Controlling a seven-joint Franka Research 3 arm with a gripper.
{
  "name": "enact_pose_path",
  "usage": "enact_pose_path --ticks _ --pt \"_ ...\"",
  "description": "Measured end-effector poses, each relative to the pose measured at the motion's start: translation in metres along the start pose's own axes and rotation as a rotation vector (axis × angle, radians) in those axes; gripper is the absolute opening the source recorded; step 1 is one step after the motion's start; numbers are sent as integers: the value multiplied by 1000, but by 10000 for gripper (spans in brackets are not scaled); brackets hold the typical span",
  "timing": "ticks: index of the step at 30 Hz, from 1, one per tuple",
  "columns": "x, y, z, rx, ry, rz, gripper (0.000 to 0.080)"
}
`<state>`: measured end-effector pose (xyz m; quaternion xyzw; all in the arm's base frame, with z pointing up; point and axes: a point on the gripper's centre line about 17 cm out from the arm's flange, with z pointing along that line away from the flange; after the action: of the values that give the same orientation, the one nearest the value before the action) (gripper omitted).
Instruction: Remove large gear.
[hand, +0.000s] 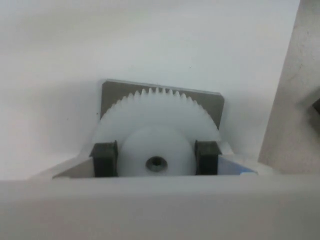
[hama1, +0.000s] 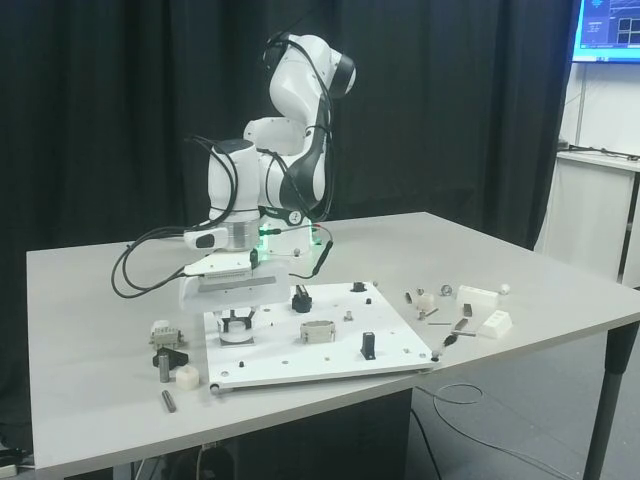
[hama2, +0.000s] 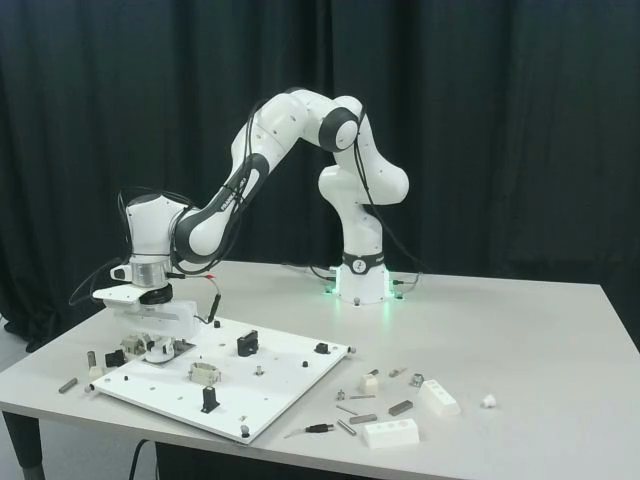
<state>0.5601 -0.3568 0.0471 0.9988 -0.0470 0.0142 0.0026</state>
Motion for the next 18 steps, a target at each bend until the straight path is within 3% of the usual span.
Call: enact_pose_path --ticks 5,18 --pt "0 0 0 3 3 23 330" --pt "1 0 -2 10 8 326 330"
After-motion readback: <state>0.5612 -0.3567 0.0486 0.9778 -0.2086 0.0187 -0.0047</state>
